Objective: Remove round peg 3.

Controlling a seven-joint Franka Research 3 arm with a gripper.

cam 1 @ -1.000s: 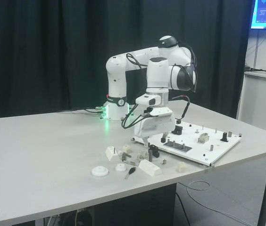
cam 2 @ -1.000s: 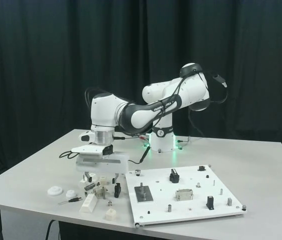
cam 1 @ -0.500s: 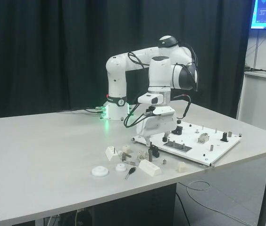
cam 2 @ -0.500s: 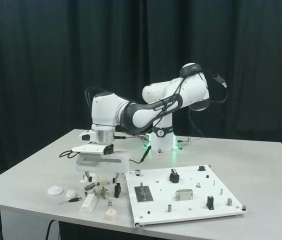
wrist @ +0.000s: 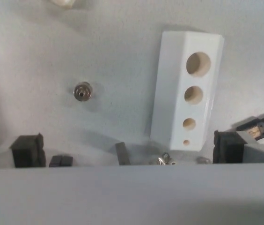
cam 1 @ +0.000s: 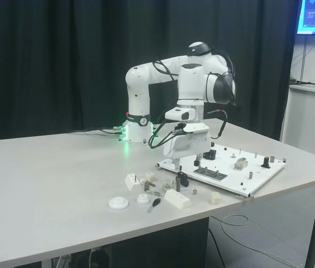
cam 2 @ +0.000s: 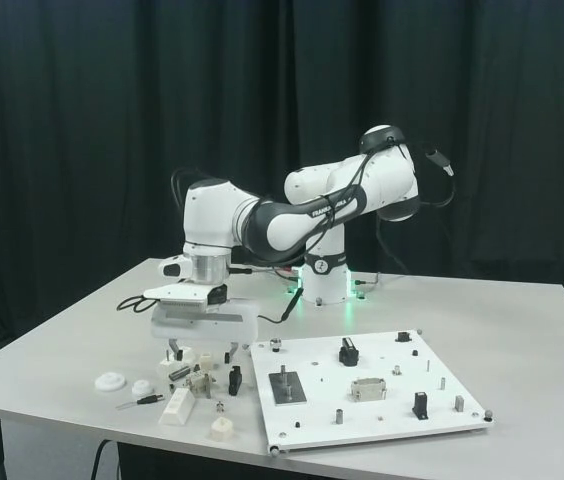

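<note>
We see the gripper (cam 2: 202,349) hanging over loose parts left of the white board (cam 2: 372,425), fingers parted and holding nothing. We cannot tell which upright peg there is round peg 3. The white block (wrist: 186,91) has four empty holes. "FRANKA" lettering shows on the arm (cam 2: 314,212).

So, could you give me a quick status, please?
Gripper open, empty, above loose parts. Small round peg upright on table beside white holed block. Nothing obstructing.
</note>
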